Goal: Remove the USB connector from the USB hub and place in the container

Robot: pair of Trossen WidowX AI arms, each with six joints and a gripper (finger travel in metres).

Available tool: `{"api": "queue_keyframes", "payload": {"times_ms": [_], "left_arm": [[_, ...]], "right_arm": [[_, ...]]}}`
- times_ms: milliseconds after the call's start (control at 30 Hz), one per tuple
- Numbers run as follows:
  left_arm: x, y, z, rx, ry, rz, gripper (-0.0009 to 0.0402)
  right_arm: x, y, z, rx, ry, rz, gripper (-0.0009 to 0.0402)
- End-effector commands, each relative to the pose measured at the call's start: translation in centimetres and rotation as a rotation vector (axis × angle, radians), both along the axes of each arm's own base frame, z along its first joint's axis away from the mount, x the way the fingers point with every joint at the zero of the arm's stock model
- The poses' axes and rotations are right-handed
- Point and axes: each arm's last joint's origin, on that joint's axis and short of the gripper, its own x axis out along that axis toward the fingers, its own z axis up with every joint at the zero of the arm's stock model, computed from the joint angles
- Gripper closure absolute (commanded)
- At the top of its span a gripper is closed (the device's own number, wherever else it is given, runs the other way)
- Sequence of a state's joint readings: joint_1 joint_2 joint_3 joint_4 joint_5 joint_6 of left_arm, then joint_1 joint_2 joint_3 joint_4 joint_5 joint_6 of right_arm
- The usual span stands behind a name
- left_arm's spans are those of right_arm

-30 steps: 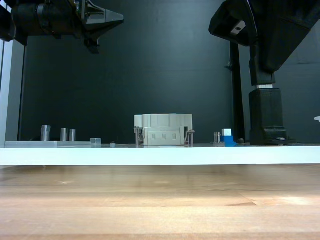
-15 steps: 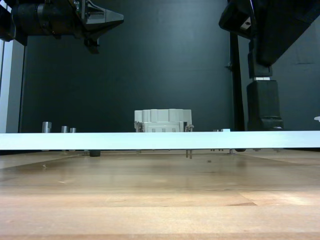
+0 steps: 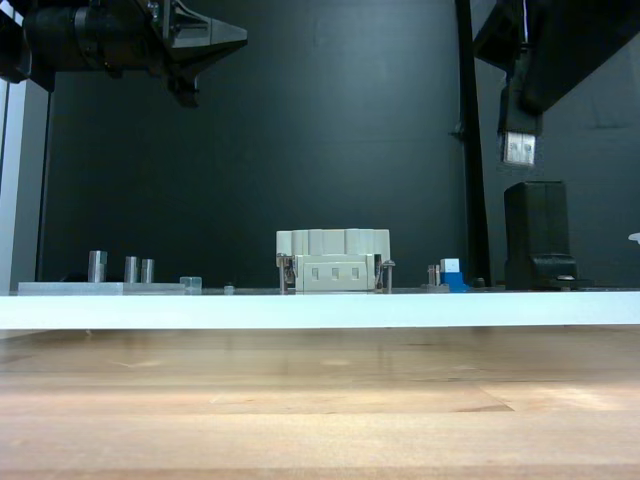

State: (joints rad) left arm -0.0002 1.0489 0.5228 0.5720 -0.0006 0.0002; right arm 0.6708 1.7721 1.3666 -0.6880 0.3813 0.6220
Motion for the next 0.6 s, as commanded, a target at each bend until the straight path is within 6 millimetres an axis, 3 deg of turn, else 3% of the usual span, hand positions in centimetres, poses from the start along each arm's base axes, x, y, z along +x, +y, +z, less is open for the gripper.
{"api": "queue_keyframes", "payload": {"times_ms": [33,400,600], "left_arm": [[0.0,0.0,-0.1,0.000,0.013,0.000,0.0392],[0.0,0.0,-0.2,0.000,0.021,0.000,0.0392],[0.0,0.0,-0.2,0.000,0.021,0.000,0.0392]], "right_arm": [[-0.1,0.1,-0.2,-0.001,0.015,0.010,0.0393],[-0.4,0.0,1.0,-0.004,0.027,0.017,0.0393],[-1.5,-0.3,2.0,0.040,0.044,0.041,0.0393]]}}
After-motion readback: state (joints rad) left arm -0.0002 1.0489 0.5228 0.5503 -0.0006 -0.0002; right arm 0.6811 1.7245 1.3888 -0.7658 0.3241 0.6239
